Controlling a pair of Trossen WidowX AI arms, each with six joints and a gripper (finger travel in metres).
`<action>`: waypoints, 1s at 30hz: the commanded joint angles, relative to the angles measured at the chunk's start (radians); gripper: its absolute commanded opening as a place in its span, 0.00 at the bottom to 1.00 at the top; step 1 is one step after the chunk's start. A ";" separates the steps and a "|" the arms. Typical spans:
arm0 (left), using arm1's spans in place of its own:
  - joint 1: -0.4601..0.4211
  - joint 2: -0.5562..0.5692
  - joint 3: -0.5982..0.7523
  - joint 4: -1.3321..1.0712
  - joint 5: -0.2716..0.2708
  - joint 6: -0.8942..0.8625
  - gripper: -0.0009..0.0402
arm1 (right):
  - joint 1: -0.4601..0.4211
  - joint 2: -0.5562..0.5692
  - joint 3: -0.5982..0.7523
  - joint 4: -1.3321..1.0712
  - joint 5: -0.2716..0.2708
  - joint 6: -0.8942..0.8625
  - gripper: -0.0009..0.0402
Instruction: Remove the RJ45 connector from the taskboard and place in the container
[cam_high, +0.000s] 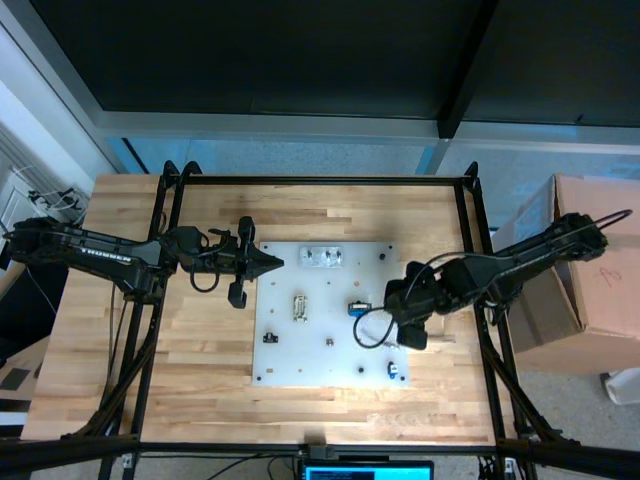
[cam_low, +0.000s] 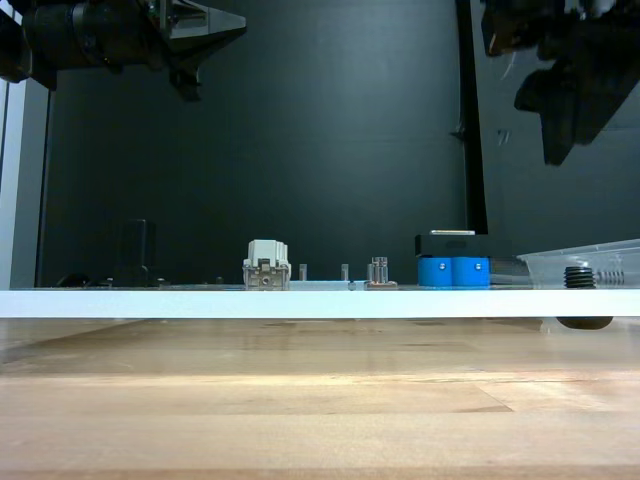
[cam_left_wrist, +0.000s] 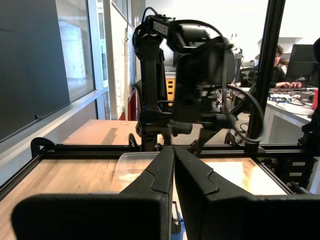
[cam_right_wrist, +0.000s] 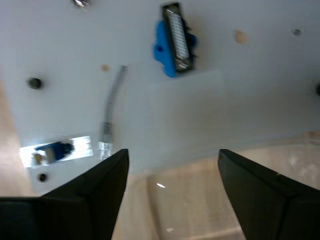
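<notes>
1. Where the white taskboard (cam_high: 300, 360) comes closest to the near edge of the wooden table (cam_high: 120, 350), its near right corner carries a small clear mount (cam_right_wrist: 75, 147) with a blue piece in it. The RJ45 connector (cam_right_wrist: 106, 131), a clear plug on a short grey lead, lies flat on the board with its plug end against that mount. I cannot tell whether it is seated there or lying free. No gripper touches it.
2. A little farther in, the right gripper (cam_right_wrist: 171, 157) hangs over the board's right side, well above the surface in the low view. Its fingers are spread wide with nothing between them.
3. Just beside the board's right edge, below that gripper, stands the clear container (cam_low: 600, 252).
4. Farther along the board stand a blue multi-pin connector (cam_high: 355, 308) and, to its left, a pale connector block (cam_high: 298, 308), both upright.
5. Farthest of all, the left gripper (cam_high: 272, 263) hangs high over the board's far left part, pointing level toward the right arm. Its fingers are pressed together and hold nothing.
</notes>
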 joint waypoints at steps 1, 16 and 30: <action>0.000 0.000 0.000 0.000 0.000 0.000 0.02 | -0.034 -0.045 -0.045 0.003 0.000 -0.031 0.69; 0.000 0.000 0.000 0.000 0.000 0.000 0.02 | -0.083 -0.144 -0.136 -0.001 -0.001 -0.080 0.65; 0.000 0.000 0.000 0.000 0.000 0.000 0.02 | -0.032 -0.066 -0.107 0.042 -0.008 -0.076 0.65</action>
